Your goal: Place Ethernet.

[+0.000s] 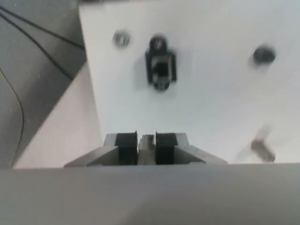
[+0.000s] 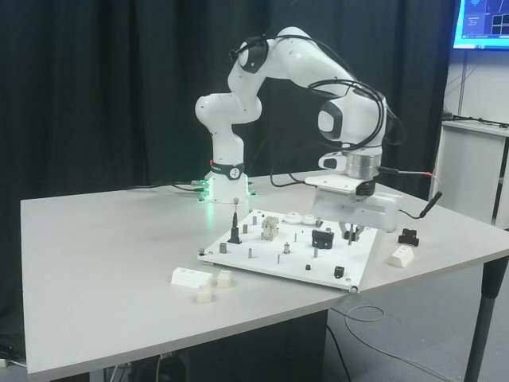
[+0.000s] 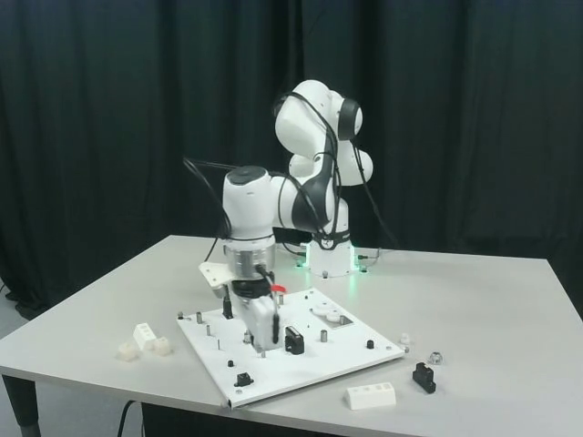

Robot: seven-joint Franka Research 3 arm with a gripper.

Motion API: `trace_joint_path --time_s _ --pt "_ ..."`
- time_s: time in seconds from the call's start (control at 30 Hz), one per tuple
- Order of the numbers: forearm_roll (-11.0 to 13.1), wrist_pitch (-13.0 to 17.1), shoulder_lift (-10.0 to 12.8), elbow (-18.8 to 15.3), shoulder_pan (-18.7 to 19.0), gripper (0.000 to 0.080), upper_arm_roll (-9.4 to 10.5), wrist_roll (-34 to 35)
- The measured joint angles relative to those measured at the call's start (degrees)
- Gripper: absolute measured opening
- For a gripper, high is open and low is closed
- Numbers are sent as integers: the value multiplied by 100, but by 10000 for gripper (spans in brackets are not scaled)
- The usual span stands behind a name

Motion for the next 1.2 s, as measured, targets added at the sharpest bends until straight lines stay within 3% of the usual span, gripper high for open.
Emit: trace_joint_path --time_s 0.5,1.2 --pt "122 -645 -156 -74 694 78 4 710" --pt "118 -799 -626 -836 1843 78 4 1964"
